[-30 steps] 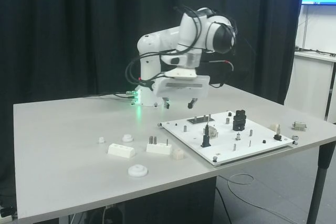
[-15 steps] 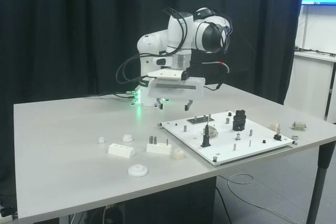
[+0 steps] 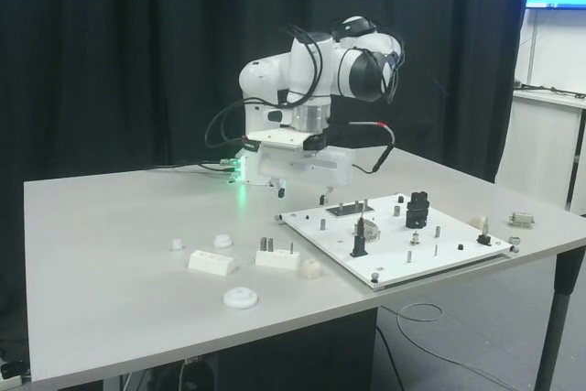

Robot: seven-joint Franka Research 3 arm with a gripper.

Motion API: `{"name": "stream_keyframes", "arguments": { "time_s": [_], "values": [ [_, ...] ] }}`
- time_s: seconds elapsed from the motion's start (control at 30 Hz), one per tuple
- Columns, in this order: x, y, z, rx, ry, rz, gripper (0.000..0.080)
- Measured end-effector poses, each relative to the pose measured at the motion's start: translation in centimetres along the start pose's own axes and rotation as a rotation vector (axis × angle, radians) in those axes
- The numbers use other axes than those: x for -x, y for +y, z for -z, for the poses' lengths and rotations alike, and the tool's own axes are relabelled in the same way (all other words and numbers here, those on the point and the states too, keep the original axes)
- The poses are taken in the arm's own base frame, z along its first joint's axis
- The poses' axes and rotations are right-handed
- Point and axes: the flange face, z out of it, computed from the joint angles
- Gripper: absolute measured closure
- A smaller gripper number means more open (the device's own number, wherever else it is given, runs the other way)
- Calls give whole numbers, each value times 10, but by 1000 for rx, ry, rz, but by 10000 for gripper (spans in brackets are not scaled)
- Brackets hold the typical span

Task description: Pick square peg 1.

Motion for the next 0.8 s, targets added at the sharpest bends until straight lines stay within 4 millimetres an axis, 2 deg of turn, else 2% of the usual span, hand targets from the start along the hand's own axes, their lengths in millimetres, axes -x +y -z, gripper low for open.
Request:
{"name": "stream_keyframes", "arguments": {
  "time_s": [0.4, 0.8],
  "values": [
    [-2, -2, -30, -57, -10, -18, 3],
    [-8, -4, -48, -82, 1, 41, 3]
  ]
}}
